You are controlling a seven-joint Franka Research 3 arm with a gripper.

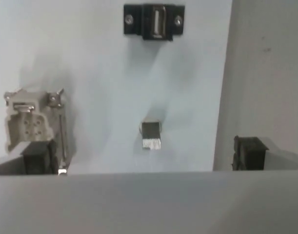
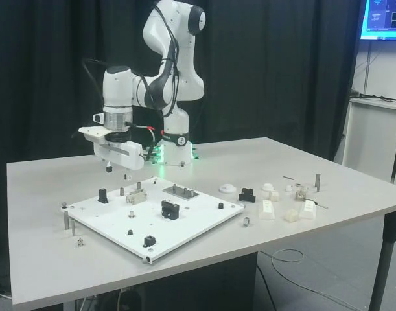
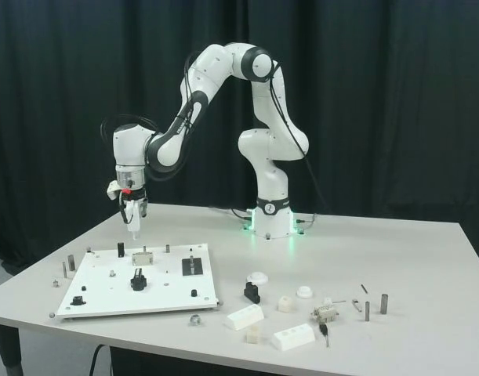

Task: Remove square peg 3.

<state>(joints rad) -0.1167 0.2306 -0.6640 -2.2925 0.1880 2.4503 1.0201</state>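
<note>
- As I read the wrist cam, the gripper [image 1: 144, 155] is released: the black fingertips [image 1: 39, 157] sit wide apart w/ nothing between them but air.
- Square peg [image 1: 151, 135] stands upright on the white board [image 1: 105, 73], roughly midway between the two fingertips and touching neither. It's grey w/ a soft shadow beside it.
- Same view: a grey multi-pin connector [image 1: 31, 122] sits on the board just beside one fingertip, and a black socket block [image 1: 154, 20] w/ two screws is further off, in line w/ the peg.
- From the first room cam, the gripper [image 2: 118, 172] hangs above the board's [image 2: 191, 214] far corner, clear of the surface, fingers pointing down. The grey connector [image 2: 136, 195] is just below and to the side.
- I can't pick out the peg w/ confidence in either room view; too small among the other studs.
- Second room cam: the arm is bent over from its base, the gripper [image 3: 134, 223] hovers over the board's [image 3: 106, 294] back edge, near the connector [image 3: 141, 256].
- Grey table [image 2: 282, 162] carries the board plus loose bits well apart from it: white blocks [image 3: 243, 316], a black piece [image 3: 252, 293], a few upright pins [image 3: 383, 303].
- Green light glows at the arm base [image 3: 272, 225].
</note>
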